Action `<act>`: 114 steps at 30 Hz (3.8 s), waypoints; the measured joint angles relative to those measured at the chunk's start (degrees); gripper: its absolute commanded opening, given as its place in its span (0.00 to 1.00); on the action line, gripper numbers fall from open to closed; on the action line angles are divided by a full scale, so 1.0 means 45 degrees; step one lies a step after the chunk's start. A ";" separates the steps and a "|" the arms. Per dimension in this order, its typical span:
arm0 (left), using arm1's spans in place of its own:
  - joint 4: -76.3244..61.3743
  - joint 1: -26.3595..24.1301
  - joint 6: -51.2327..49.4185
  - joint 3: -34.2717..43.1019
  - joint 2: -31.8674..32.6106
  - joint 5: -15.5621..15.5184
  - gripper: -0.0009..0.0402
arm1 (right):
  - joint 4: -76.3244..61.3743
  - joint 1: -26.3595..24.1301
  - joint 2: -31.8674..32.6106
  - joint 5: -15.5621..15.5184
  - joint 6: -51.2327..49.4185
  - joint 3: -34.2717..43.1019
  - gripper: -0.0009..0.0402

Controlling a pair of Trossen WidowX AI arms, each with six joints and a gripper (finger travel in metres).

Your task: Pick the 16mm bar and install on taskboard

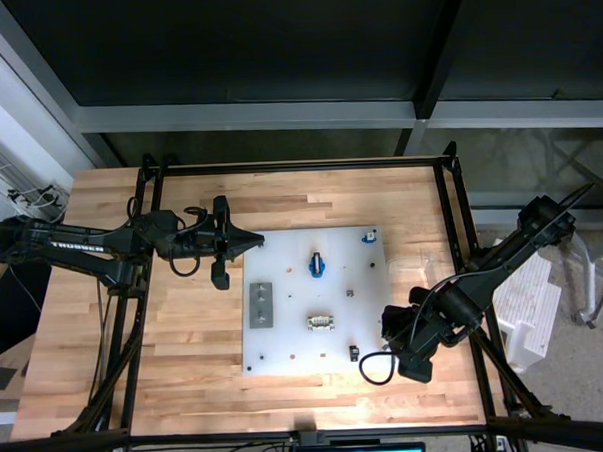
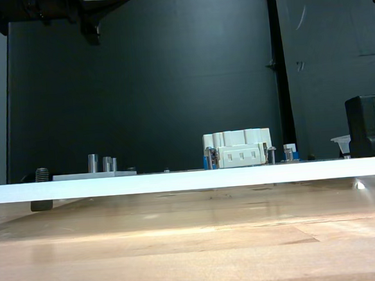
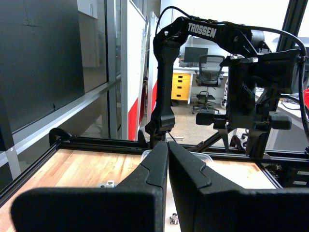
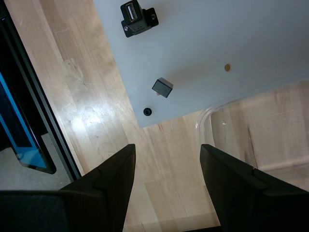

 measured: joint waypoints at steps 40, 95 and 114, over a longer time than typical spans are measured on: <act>-0.0005 0.0000 0.0000 0.0005 0.0000 0.0000 0.02 | 0.1409 -0.0423 0.2671 0.0665 0.4124 0.0000 0.47; -0.0010 0.0000 0.0000 0.0000 -0.0005 0.0000 0.02 | 0.1841 -0.0423 0.3298 0.0811 0.4954 -0.0345 0.10; -0.0010 0.0000 0.0000 0.0005 -0.0005 0.0000 0.02 | 0.1768 -0.0423 0.2608 0.0801 0.1151 -0.0350 0.02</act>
